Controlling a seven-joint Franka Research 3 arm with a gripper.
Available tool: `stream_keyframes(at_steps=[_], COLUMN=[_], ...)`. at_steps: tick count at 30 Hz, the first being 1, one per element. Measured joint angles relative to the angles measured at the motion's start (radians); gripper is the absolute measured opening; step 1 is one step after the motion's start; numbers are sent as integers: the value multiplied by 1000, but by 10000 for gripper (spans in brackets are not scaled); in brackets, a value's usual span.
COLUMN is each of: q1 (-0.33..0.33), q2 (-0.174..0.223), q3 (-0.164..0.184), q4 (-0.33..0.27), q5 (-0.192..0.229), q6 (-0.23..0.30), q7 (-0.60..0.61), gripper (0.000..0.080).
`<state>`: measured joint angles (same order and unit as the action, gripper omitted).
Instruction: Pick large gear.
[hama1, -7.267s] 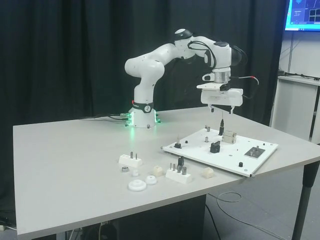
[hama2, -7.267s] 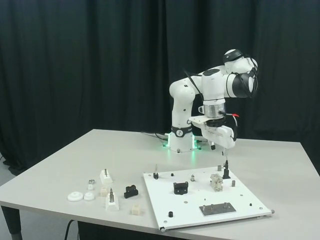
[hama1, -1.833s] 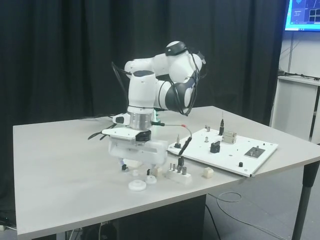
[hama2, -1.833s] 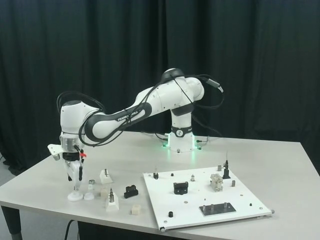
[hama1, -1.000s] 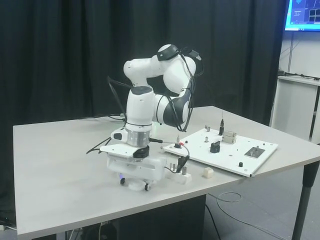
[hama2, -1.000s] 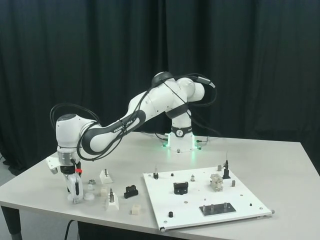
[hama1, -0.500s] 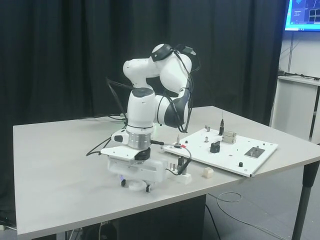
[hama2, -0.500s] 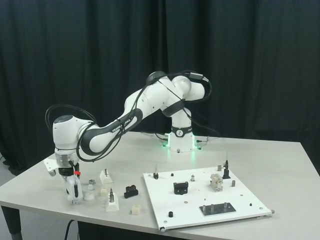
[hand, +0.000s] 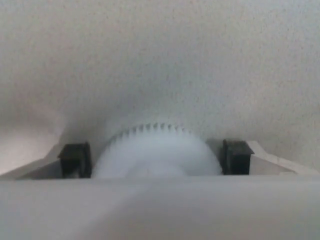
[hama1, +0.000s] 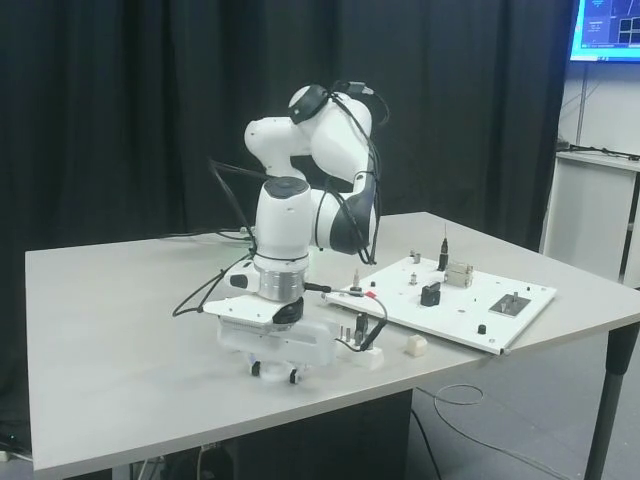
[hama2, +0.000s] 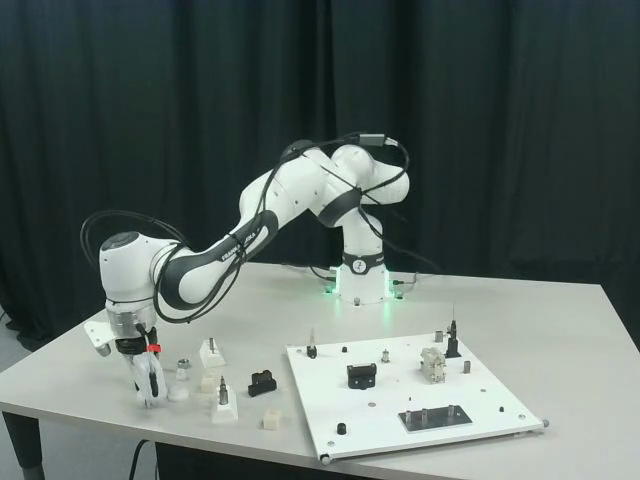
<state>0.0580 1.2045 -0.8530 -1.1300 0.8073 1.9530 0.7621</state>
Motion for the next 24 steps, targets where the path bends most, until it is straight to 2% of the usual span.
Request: stream_keyframes(at_steps=[8,13,17,24], q1=[-81,-126,-142,-147], q2=[-52,-73,-80,-95], q3=[144,214,231,231], q4=[28,49,65,86], q5=[-162,-230,-250,-271], q6=[0,0,-5,-42], q7=[36,42,42,42], gripper=[577,577,577,577])
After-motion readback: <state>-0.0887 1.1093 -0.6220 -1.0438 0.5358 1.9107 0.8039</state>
